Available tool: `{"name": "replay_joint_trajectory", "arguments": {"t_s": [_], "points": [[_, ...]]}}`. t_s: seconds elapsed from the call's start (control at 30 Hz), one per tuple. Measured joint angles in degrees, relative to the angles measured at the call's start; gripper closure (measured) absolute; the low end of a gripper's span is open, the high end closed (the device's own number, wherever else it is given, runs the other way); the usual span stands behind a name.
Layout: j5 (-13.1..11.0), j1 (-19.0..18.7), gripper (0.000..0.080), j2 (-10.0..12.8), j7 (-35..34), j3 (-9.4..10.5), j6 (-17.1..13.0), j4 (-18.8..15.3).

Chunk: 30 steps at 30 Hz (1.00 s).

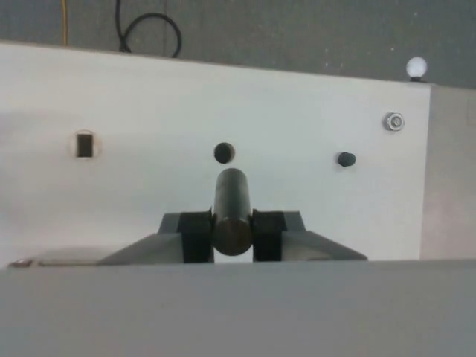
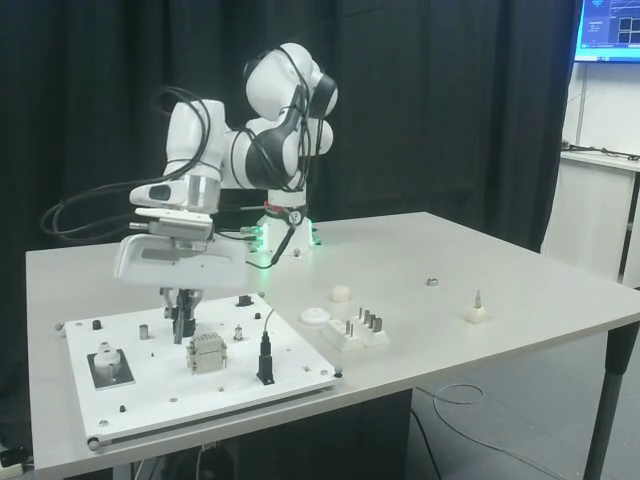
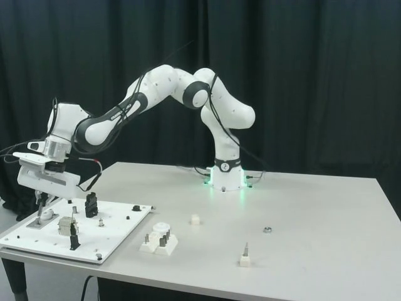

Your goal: Insert round peg 3.

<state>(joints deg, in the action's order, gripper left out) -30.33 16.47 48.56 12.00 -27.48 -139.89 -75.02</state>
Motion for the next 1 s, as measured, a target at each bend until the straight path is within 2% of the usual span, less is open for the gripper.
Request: {"name": "replay_joint_trajectory", "arguments": {"t_s": [0.57, 1.0], "points": [[-5.66, 3.12, 0.0694, 5.58, 3.8, 1.21, -0.44, 4.85], [-7.69, 4.52, 0.0694, 9.71, 4.04, 2.18, -1.26, 8.72]]}}
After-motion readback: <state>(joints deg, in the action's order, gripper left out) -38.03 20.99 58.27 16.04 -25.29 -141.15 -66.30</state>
